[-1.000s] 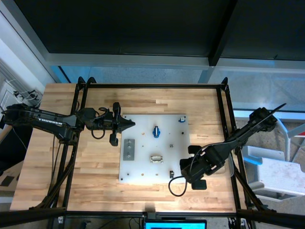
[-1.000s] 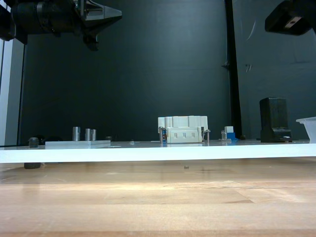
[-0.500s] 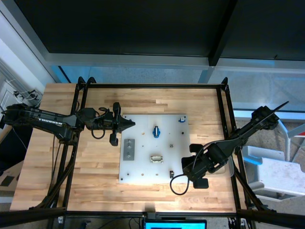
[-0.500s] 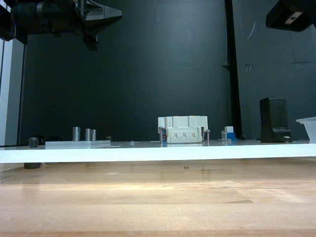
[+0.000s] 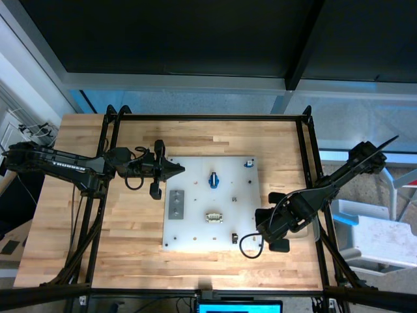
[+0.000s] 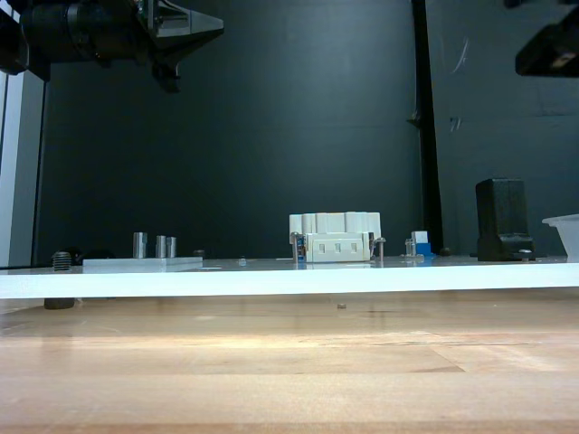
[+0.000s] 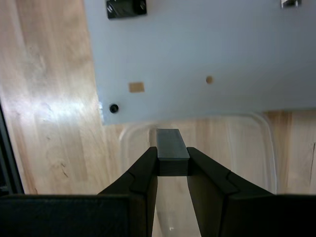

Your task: Pick the 16mm bar from the taskboard and place it in the container

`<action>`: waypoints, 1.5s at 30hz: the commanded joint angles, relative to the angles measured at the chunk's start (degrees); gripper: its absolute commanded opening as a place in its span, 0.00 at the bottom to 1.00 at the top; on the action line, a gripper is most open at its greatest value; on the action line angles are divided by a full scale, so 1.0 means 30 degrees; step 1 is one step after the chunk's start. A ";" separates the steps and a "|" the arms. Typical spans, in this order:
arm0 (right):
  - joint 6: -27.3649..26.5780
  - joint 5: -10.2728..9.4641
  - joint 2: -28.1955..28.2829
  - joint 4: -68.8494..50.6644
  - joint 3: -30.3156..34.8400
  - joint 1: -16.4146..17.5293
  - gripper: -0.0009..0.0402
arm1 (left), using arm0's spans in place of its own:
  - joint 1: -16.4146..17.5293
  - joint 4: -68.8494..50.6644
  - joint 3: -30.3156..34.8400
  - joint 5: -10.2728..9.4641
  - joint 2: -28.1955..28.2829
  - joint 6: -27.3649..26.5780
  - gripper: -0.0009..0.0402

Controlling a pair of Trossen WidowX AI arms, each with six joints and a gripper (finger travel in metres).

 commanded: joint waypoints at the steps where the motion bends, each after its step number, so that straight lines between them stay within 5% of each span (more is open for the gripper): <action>1: 0.0102 0.0007 -0.0525 0.0007 -0.0619 0.0066 0.09 | 0.0007 0.0007 0.0007 0.0000 0.0000 0.0007 0.02; 26: 0.2018 0.0000 -0.4095 0.0197 -0.5136 0.1756 0.09 | 0.0007 0.0007 0.0007 0.0000 0.0000 0.0007 0.02; 45: 0.2018 0.0007 -0.4146 0.0707 -0.5843 0.2055 0.15 | 0.0007 0.0007 0.0007 0.0000 0.0000 0.0007 0.02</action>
